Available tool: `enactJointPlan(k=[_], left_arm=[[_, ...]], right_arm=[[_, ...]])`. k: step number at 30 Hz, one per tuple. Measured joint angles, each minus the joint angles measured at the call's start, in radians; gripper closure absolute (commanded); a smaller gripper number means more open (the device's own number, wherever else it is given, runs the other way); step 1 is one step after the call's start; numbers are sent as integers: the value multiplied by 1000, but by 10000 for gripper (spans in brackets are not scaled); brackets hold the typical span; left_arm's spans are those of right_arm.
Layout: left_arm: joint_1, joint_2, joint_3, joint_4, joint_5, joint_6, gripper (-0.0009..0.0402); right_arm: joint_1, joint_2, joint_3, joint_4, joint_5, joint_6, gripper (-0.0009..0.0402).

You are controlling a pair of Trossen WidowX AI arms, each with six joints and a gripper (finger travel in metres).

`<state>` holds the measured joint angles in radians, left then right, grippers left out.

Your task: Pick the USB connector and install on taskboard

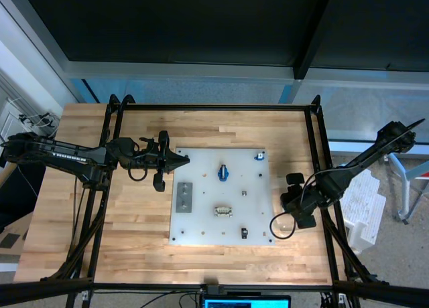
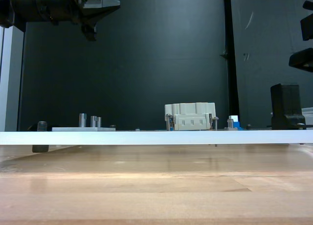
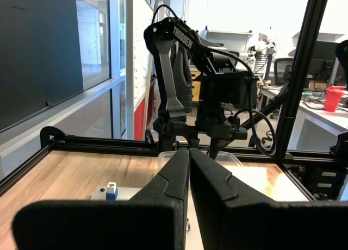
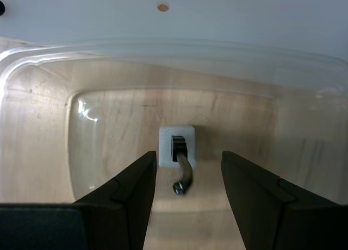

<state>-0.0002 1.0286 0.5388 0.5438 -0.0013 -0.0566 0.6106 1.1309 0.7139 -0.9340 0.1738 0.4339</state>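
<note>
The taskboard (image 1: 201, 217) is a white square plate in the middle of the table, carrying a grey block (image 1: 184, 195), a blue part (image 1: 223, 172) and a silvery connector (image 1: 223, 211). Just off its right edge lies a clear tray (image 1: 283, 224). My right gripper (image 4: 187, 155) hangs open low over this tray (image 4: 163, 49). Between its fingers lies the USB connector (image 4: 183, 176), a tiny dark piece leaning on a white square piece (image 4: 166, 138). My left gripper (image 1: 182, 159) is shut and empty, held high over the board's far left edge.
A small black part (image 1: 244, 233) sits near the board's front edge, and a small blue-and-white part (image 1: 258, 156) at its far right corner. A black frame (image 1: 214, 108) borders the wooden table. In the low view one right finger (image 2: 286, 105) reaches down to board height.
</note>
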Motion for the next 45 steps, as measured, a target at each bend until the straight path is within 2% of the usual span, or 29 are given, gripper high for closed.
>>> enactJointPlan(k=[27, 45], left_arm=[[0, 0, 0, 0, 0, 0, 393], [0, 0, 0, 0, 0, 0, 393]], right_arm=[[-5, 23, -84, 113, -1, 6, 230], [-6, 23, -92, 114, -1, 7, 348]])
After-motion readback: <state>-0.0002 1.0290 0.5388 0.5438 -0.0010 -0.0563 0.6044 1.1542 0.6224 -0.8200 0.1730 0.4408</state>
